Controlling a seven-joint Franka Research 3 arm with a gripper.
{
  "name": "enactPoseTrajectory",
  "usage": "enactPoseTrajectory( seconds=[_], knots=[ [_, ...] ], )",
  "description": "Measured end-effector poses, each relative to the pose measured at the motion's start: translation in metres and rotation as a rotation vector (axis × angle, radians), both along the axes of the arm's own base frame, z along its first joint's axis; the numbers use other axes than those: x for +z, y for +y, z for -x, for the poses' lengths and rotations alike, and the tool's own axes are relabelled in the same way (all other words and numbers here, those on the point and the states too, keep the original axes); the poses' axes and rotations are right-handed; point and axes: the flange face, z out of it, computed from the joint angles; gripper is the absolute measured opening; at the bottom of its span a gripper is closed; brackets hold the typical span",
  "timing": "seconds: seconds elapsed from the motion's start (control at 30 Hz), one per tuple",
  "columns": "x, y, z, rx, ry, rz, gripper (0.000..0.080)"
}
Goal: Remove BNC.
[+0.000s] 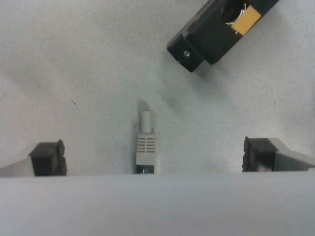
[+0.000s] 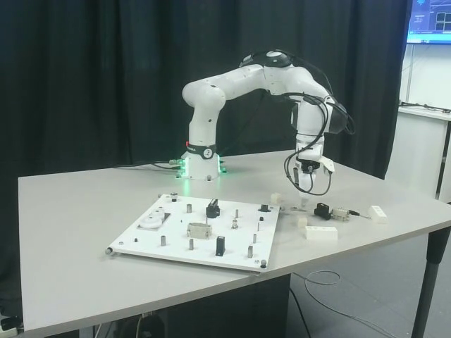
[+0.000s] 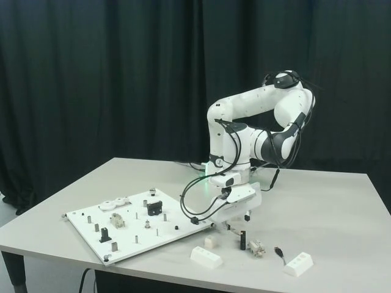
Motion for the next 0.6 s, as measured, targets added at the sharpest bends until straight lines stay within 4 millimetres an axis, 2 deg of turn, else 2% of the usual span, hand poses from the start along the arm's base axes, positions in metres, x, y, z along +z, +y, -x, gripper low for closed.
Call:
enactPoseTrajectory(
  seconds=[0.6],
  knots=[
    [0.0027,0.0032,-0.0024,-0.007,-0.006,-0.001,0.0800]
  ],
)
